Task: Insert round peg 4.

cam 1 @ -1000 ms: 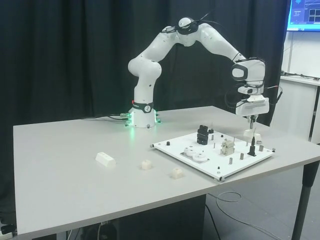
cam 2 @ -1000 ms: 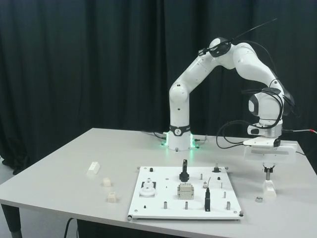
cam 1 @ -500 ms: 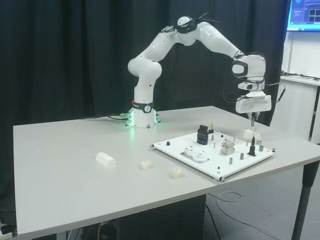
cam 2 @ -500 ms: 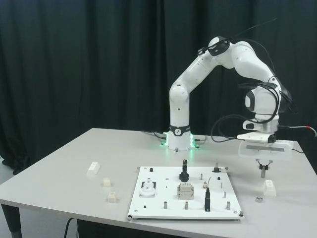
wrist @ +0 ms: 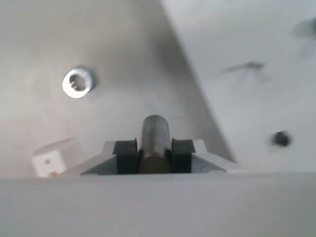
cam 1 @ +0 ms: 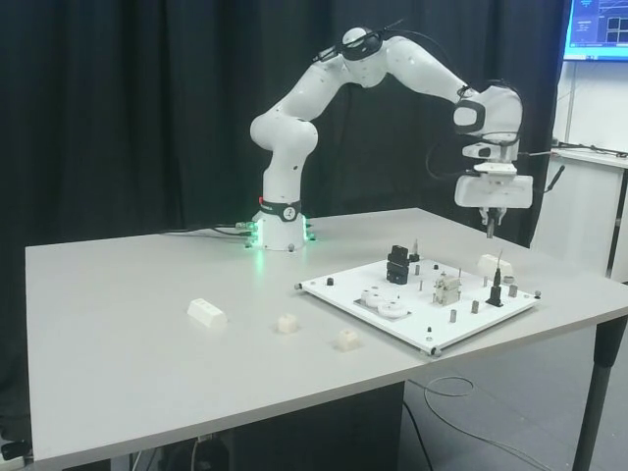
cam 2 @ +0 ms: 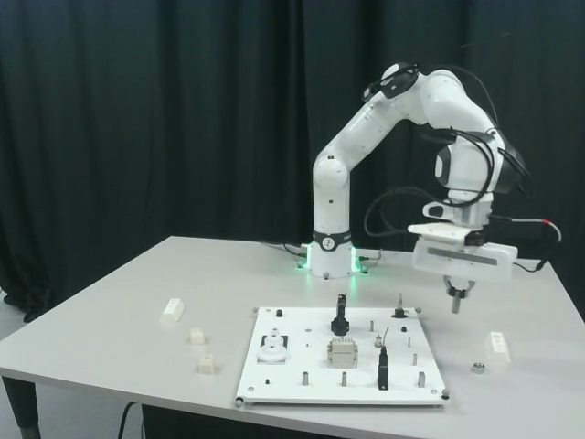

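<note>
Wrist view shows our pincer [wrist: 154,154] clamped on the peg [wrist: 155,136], board [wrist: 256,44] edge just beside. If the peg sits tilted, it may jam at its hole — or slip.

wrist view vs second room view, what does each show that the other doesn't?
Only the wrist view: the black finger pads clamped on either side of the round peg, seen close.

Only the second room view: the whole white arm, its base lit green, the three small white blocks on the far side of the table, and the full white board with its fixtures.

Both: the gripper holding the peg, the metal nut, the white holder block and the board's edge.
</note>
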You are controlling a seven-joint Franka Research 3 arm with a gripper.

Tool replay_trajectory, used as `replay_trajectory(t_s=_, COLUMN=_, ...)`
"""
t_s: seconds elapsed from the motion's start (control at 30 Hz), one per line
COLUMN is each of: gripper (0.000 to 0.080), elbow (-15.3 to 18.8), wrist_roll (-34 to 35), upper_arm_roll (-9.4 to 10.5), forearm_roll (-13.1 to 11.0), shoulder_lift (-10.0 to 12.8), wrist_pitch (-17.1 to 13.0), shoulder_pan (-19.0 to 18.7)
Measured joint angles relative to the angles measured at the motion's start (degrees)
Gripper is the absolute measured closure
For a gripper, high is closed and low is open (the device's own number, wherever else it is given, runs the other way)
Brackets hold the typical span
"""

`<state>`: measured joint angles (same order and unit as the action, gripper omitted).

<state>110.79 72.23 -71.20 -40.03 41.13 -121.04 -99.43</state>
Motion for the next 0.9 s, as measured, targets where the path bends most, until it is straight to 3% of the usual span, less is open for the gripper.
replay_trajectory(t_s=0.3, gripper=0.0659, elbow=0.01, wrist_roll=-0.29, upper_arm_roll=-5.5, forearm_roll=2.83, shoulder_lift=0.12, wrist_pitch=3.22, shoulder_pan=-0.4)
replay_trajectory(t_s=0.7, gripper=0.0659, elbow=1.3, wrist_roll=-0.35, upper_arm_roll=-12.1, forearm_roll=3.86, shoulder_lift=0.53, wrist_pitch=7.81, shoulder_pan=-0.4)
replay_trajectory(t_s=0.9, gripper=0.0659, elbow=3.48, wrist_roll=-0.47, upper_arm_roll=-14.7, forearm_roll=4.07, shoulder_lift=0.54, wrist_pitch=8.46, shoulder_pan=-0.48)
